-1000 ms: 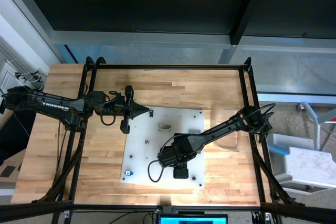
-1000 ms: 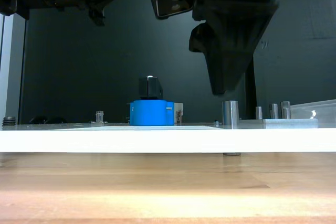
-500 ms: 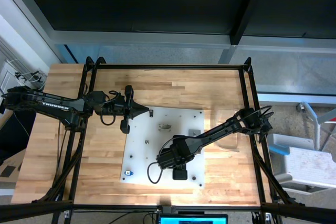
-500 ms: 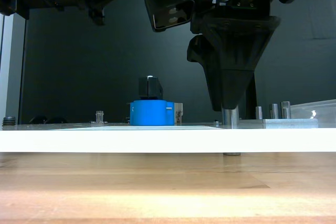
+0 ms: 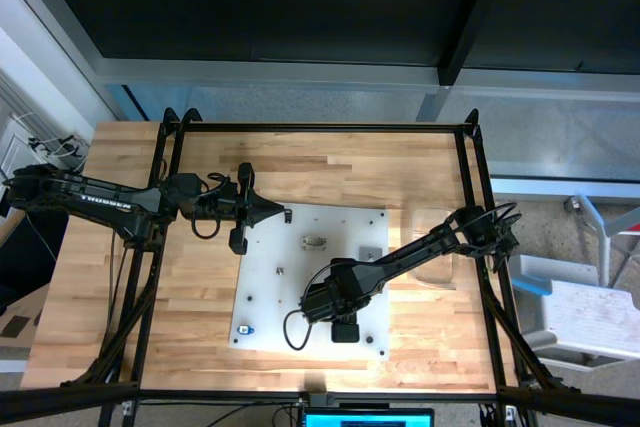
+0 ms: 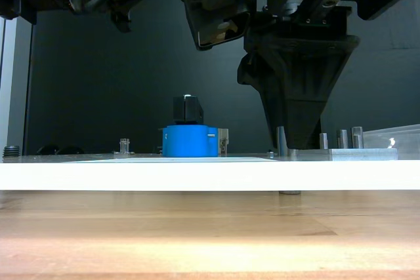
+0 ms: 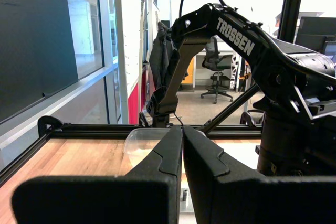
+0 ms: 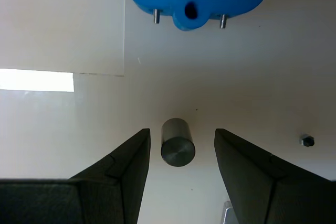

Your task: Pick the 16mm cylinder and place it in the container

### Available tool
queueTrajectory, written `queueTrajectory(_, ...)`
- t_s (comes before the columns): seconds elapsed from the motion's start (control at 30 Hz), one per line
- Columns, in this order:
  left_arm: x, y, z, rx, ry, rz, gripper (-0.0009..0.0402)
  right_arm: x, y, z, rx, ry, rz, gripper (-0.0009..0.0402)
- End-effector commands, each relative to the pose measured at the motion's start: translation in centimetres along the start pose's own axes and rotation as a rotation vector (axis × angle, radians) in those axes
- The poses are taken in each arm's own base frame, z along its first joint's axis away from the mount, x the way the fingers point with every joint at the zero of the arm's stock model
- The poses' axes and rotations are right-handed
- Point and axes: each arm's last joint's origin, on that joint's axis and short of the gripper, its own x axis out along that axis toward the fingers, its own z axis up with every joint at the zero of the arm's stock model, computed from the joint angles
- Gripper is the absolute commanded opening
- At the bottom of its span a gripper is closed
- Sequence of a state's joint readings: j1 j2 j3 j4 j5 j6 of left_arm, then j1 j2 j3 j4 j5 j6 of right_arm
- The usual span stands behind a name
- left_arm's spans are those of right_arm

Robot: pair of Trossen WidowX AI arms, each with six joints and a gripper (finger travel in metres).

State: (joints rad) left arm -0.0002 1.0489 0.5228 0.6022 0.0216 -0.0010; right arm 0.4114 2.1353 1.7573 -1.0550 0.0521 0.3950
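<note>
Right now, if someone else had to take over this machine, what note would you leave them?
Left pincer: shut, holding nothing, parked in the air near the far left corner of the white board.
Right pincer: open, low over the board, one finger on each side of the 16mm cylinder, not touching it.
The cylinder stands upright on the board. The container sits just right of the board, and the cylinder is not in it.
Done: right pincer lined up around the cylinder.
Left: close on it, lift, carry it to the container, let go.
</note>
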Motion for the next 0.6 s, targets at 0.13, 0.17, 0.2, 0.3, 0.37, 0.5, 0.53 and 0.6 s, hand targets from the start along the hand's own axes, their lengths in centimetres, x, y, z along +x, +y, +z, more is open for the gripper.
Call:
queueTrajectory(0.13,0.00,0.01,0.00,0.000,0.000,0.000,0.0000,0.00,-0.01,0.02,-0.003,-0.003,0.000,0.0165)
queueTrajectory(0.17,0.00,0.00,0.00,0.000,0.000,0.000,0.0000,0.00,-0.01,0.03,-0.007,-0.004,0.000,0.0161)
queueTrajectory(0.2,0.00,0.00,0.00,0.000,0.000,0.000,0.0000,0.00,-0.01,0.03,-0.009,-0.005,0.001,0.0156)
queueTrajectory(0.3,0.00,0.00,0.00,0.000,0.000,0.000,0.0000,0.00,-0.01,0.03,-0.010,-0.004,0.001,0.0135)
queueTrajectory(0.37,0.00,0.00,0.00,0.000,0.000,0.000,0.0000,0.00,0.00,0.04,-0.010,-0.005,0.001,0.0119)
queueTrajectory(0.5,0.00,0.00,0.00,0.000,0.000,0.000,0.0000,0.00,0.03,0.03,-0.011,-0.005,0.002,0.0090)
queueTrajectory(0.53,0.00,0.00,0.00,0.000,0.000,0.000,0.0000,-0.01,0.04,0.02,-0.011,-0.005,0.002,0.0084)
queueTrajectory(0.6,0.00,0.01,0.00,0.000,0.000,0.000,0.0000,-0.01,0.06,0.02,-0.012,-0.005,0.002,0.0072)
